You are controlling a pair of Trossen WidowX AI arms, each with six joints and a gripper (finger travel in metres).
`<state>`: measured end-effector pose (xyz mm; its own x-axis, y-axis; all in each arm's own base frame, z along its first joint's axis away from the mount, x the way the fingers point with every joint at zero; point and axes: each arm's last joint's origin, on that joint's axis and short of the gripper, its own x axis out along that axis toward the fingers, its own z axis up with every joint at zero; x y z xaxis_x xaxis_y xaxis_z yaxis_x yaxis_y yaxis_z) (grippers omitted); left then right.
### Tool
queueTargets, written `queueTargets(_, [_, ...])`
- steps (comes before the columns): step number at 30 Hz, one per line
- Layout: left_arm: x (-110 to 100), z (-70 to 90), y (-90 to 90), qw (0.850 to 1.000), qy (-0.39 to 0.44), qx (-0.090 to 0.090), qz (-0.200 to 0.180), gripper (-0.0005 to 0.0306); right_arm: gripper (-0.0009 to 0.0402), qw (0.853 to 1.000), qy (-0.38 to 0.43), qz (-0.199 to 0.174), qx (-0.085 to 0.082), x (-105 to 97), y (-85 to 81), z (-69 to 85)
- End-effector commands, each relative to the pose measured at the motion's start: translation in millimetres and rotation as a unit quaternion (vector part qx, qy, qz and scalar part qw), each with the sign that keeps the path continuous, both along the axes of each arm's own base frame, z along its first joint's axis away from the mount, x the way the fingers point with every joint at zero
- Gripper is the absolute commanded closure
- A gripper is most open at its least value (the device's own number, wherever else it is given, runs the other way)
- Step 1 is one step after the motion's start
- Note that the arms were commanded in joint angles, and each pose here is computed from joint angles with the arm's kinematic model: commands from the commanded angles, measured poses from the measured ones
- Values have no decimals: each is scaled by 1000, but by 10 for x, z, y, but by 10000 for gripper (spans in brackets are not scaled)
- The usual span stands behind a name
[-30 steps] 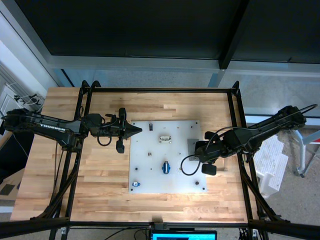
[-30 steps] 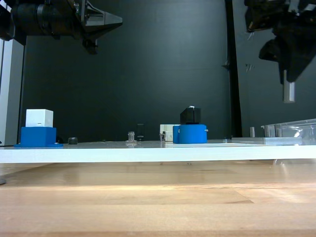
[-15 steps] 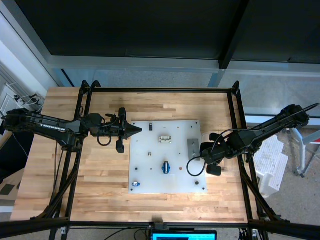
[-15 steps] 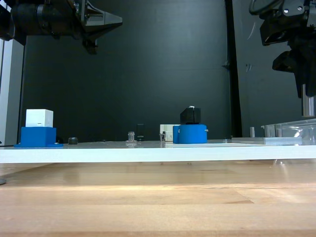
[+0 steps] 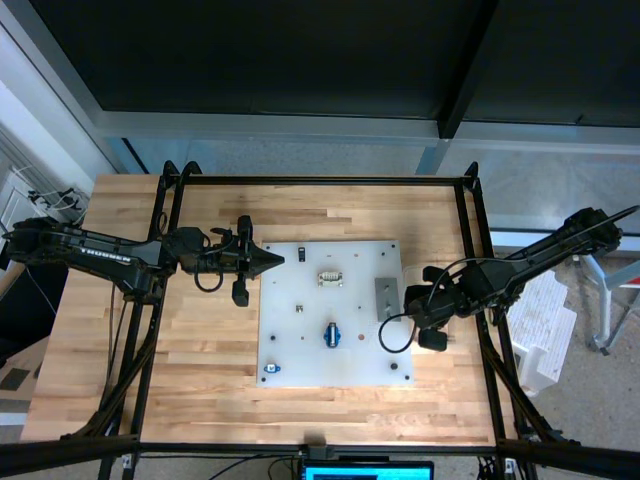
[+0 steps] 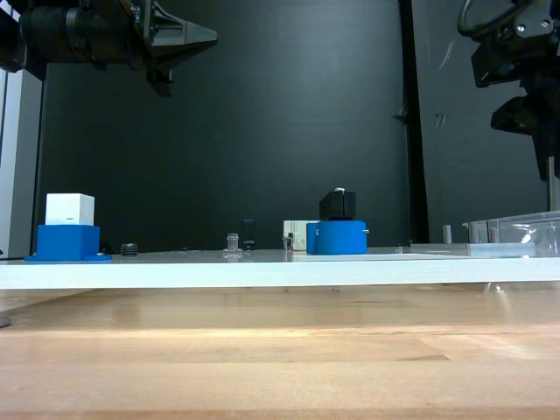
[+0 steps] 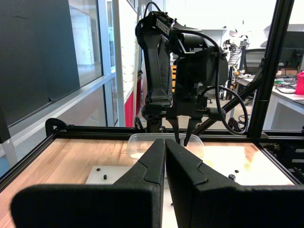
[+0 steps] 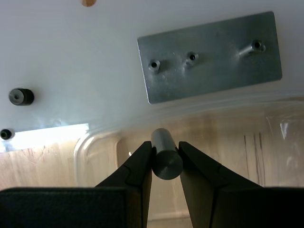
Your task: Remove the 16mm cylinder and place in the container
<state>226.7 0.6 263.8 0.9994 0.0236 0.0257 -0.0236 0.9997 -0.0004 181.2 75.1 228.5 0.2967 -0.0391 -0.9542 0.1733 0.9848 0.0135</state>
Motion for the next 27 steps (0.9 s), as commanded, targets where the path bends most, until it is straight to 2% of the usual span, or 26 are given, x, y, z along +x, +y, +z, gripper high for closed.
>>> queueTargets(1, [1,1,1,1000,0,0,0,300,391,1000,2,1,0,-18,-3,-18])
queueTargets(27, [1,1,1,1000,0,0,0,300,391,1000,-1,5,1,-42,2,-5])
